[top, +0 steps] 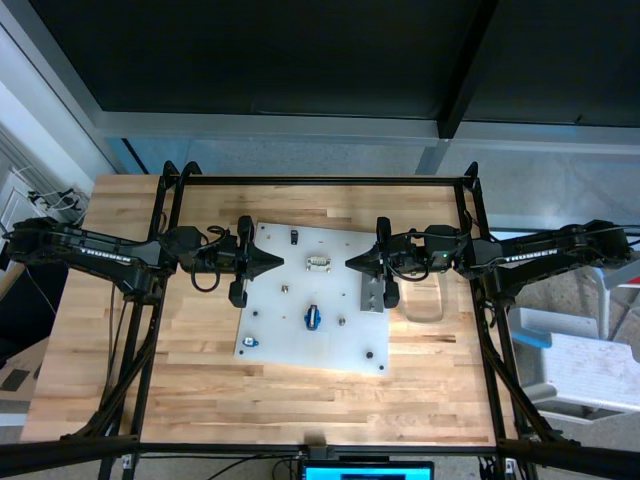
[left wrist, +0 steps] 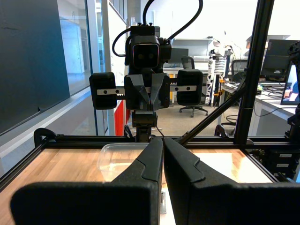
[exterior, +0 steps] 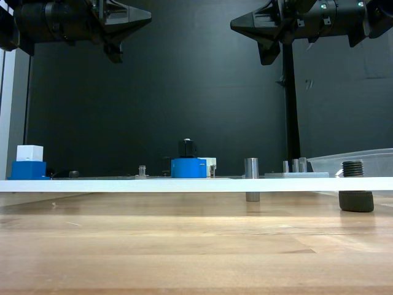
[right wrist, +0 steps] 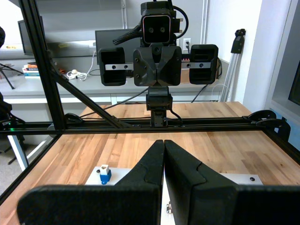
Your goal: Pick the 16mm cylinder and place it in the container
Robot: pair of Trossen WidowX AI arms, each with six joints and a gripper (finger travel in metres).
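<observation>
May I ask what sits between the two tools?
High view: a small pale connector on the board, beneath the gap between the left tool and the right tool.

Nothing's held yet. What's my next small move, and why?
Probably bring the right tool, shut and high, nearward over the 16mm cylinder; it is closer than the shut left tool at the left of the board, and the container sits at the right.

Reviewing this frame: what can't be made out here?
- Cylinder: a mere dot in the high view; not made out in either wrist view.
- Container: cut off by the low view's right edge; in the high view its far end lies under the right arm.
- Left gripper and right gripper, both shut, hover over the board; the high view hides whatever lies directly beneath them.
</observation>
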